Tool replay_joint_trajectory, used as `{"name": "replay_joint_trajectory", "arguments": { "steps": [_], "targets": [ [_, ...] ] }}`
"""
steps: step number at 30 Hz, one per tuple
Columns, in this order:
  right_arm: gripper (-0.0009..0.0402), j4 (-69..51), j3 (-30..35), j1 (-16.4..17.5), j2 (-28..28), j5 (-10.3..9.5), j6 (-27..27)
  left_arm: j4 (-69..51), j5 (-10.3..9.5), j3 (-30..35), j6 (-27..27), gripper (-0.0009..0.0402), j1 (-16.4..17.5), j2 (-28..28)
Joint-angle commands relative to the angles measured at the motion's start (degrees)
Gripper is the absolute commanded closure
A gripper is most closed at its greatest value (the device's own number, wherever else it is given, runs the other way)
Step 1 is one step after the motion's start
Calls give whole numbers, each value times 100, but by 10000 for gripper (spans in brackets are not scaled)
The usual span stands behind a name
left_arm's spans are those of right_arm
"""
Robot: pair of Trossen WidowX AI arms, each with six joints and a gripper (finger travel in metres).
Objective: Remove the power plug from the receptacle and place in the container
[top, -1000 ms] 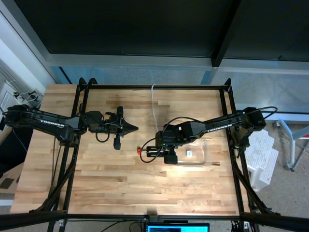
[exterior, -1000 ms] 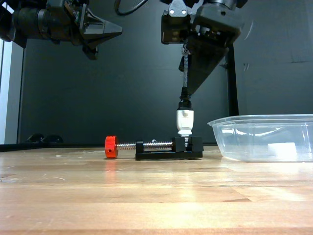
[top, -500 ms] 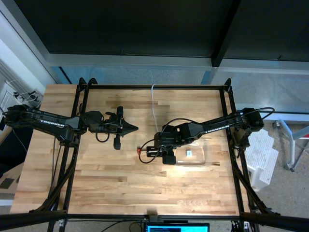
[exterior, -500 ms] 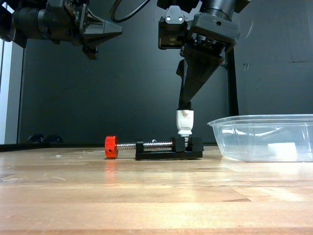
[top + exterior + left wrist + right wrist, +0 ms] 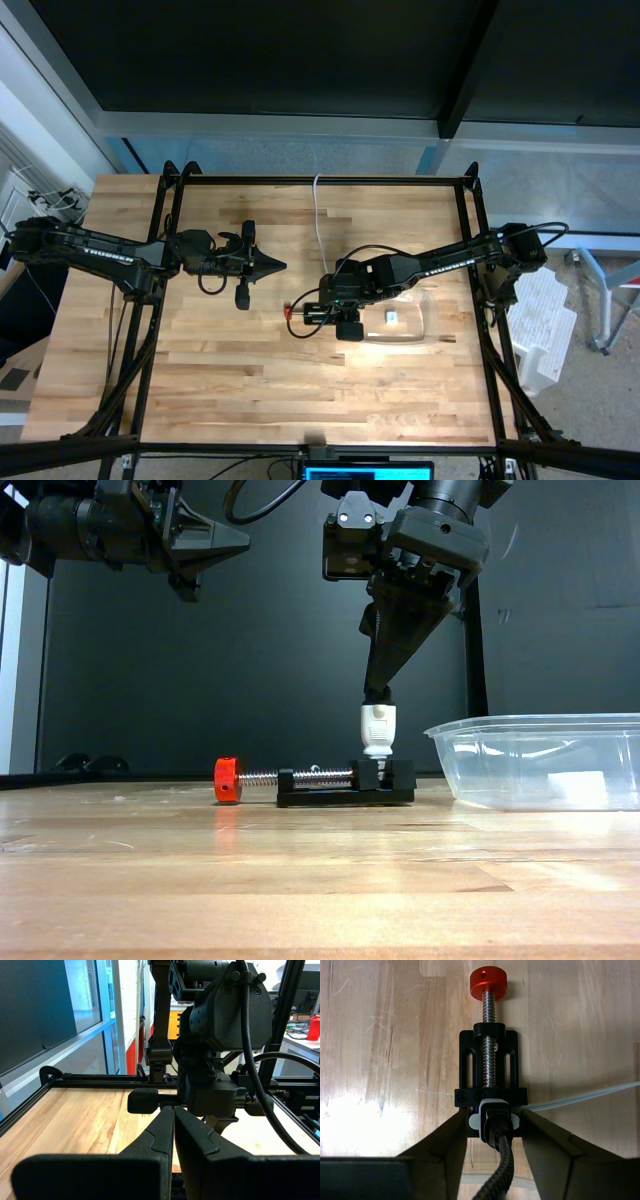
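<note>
A little right of the middle of the pale wooden tabletop (image 5: 200,370): small black rectangular receptacle (image 5: 312,313), lying flat. Orange-red round end piece (image 5: 227,779) toward the left edge, white socket face (image 5: 377,730) turned upward, long white cable (image 5: 318,215) running off toward the far edge.

Seated upright in that socket face: tiny black power plug (image 5: 495,1119), with a thin braided black tail (image 5: 492,1180) rising from it. Not yet pulled out.

Directly above, pointing straight down: right claw (image 5: 377,690), spread apart, with one finger (image 5: 445,1140) on either side of the plug. A gap between each finger and the plug's black body. Tips level with the socket's white tabs; touching them or only just beside them, cannot tell.

Just beside the receptacle toward the right edge, not touching it: shallow clear plastic container (image 5: 540,770) with rounded corners and a small white-blue tag (image 5: 392,317) on it.

Over the left half, well above the tabletop and well apart from the receptacle: left claw (image 5: 235,542), held level and aimed toward the right edge, fingers (image 5: 155,1140) pressed together on nothing.
</note>
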Motion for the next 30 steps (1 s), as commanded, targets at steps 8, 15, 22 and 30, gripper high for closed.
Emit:
{"name": "replay_joint_trajectory", "arguments": {
  "steps": [8, 15, 22, 30],
  "targets": [
    [350, -9, 0, 0, 0, 0, 9, 0, 2, 0, 0, 393, 0, 2],
    [390, -7, 0, 0, -4, 4, 22, 0, 2, 0, 0, 393, 2, 2],
    [392, -7, 26, -7, -7, 2, 24, 0, 2, 0, 0, 393, 2, 2],
    [393, -98, 111, -22, -20, 0, 24, 0, 2, 0, 0, 393, 2, 2]
  ]
}}
